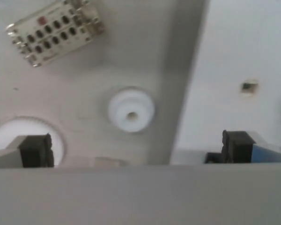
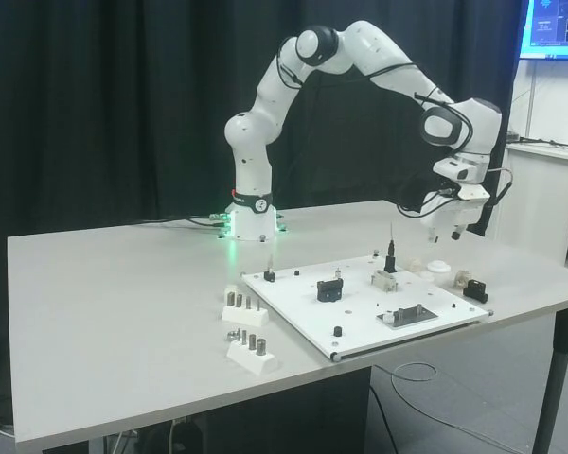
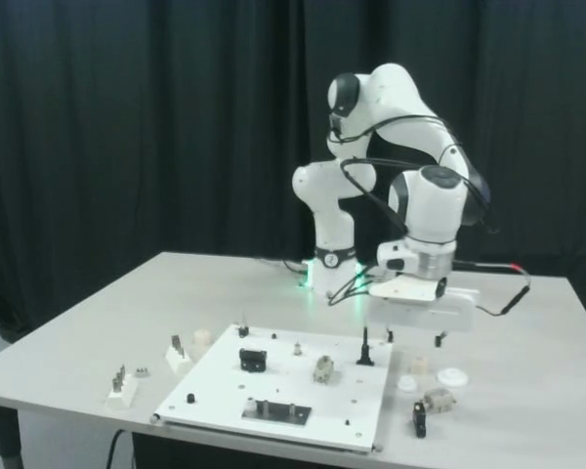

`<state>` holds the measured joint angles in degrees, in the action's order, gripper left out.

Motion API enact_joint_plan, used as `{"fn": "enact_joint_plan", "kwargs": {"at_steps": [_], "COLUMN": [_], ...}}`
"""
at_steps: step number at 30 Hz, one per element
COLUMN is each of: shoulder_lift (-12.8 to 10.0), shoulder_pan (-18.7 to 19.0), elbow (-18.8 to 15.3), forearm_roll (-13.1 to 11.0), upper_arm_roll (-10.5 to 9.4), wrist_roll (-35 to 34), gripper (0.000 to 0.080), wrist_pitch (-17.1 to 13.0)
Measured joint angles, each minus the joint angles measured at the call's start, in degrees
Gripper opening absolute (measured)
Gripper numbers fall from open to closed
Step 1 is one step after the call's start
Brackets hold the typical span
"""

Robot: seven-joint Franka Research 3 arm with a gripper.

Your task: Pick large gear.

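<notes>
The large gear is a flat white toothed disc lying on the grey table just off the white board. In the wrist view one fingertip partly hides it. It also shows as the large gear and the large gear in the two room views. A smaller white gear with a raised hub lies between the large gear and the board edge. My gripper hangs well above the table, over the small gear, open and holding nothing. The room views show the gripper and the gripper above both gears.
The white assembly board carries several black and grey fixtures, and its edge runs close beside the gears. A small perforated connector part and a black piece lie on the table near the gears. Two white peg holders stand beyond the board's other side.
</notes>
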<state>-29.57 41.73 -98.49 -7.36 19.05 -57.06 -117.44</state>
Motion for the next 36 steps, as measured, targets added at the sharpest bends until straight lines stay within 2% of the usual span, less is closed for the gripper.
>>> {"fn": "enact_joint_plan", "kwargs": {"at_steps": [11,18,29,36], "shoulder_lift": [1.56,2.29,2.43,2.43], "shoulder_pan": [4.14,6.6,9.25,10.54], "elbow": [-4.97,-7.98,-11.54,-13.35], "forearm_roll": [-1.63,-1.67,-1.75,-2.78], "upper_arm_roll": [-0.13,-0.14,-0.14,-0.18], "wrist_roll": [-3.31,-5.62,-10.02,-12.99], "gripper": [0.08,0.08,0.08,0.08], "wrist_pitch": [-5.4,-9.22,-13.9,-16.15]}}
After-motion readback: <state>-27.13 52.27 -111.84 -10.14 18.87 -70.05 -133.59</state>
